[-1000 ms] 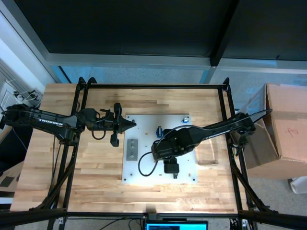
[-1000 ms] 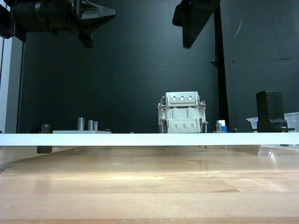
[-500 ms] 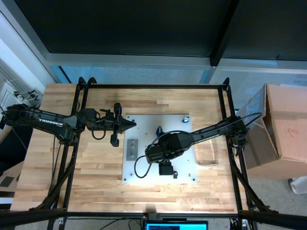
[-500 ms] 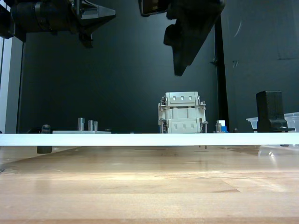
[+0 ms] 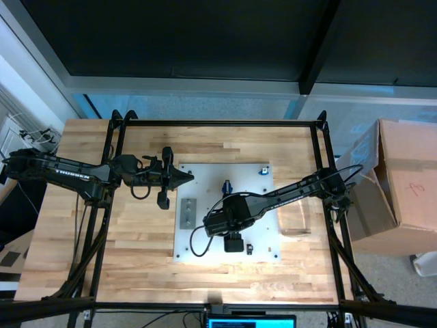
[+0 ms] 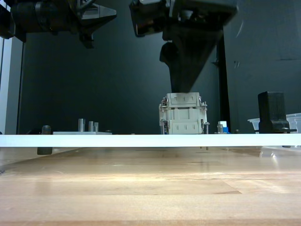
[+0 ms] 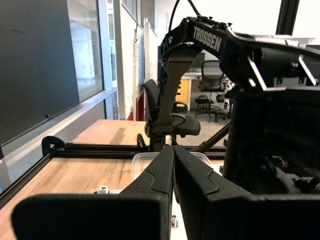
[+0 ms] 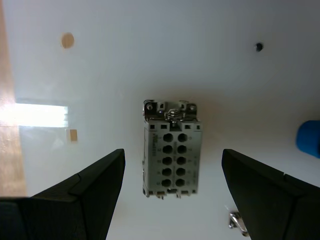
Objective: Remove the HAN10E connector from the taskboard and place in the container
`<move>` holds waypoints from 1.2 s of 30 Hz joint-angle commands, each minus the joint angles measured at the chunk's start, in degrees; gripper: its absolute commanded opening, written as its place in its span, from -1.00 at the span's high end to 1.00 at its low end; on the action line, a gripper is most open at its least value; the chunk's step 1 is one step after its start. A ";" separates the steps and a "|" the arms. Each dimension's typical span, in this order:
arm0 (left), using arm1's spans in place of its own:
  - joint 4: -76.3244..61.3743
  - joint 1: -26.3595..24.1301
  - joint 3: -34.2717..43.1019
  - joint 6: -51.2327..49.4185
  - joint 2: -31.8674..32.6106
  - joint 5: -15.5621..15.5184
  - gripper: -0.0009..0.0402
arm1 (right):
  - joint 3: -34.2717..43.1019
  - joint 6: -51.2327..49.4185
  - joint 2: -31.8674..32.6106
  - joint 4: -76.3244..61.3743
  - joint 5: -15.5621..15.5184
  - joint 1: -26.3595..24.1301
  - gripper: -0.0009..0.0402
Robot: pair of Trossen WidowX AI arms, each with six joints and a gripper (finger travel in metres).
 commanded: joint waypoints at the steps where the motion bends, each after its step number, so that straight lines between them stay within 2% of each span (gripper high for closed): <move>1: 0.02 0.00 0.02 0.00 0.00 0.00 0.96 | -1.90 0.09 -0.09 2.12 -0.31 -0.04 -0.36; 3: 0.02 0.00 0.02 0.00 0.02 0.00 0.96 | -2.82 0.13 -0.11 3.39 -1.18 -0.09 -0.36; 9: 0.02 0.02 0.02 0.00 0.02 0.00 0.96 | -3.82 0.13 -0.11 4.87 -1.07 -0.20 -0.35; 14: 0.02 0.00 0.02 0.00 0.02 0.00 0.96 | -3.82 0.00 -0.13 5.14 -1.11 -0.37 -0.24; 19: 0.02 0.02 0.02 0.00 0.02 0.00 0.96 | -3.82 0.00 -0.13 5.25 -1.07 -0.70 0.01; 31: 0.02 0.00 0.02 0.00 0.00 0.00 0.96 | -3.82 -0.04 -0.26 5.03 -1.09 -0.72 0.81; 34: 0.02 0.00 0.02 0.00 0.02 0.00 0.96 | -3.82 -0.04 -0.66 4.83 -1.11 -0.72 0.94; 36: 0.02 0.02 0.02 0.00 0.00 0.00 0.96 | -3.82 -0.04 -1.22 4.68 -1.07 -0.70 0.96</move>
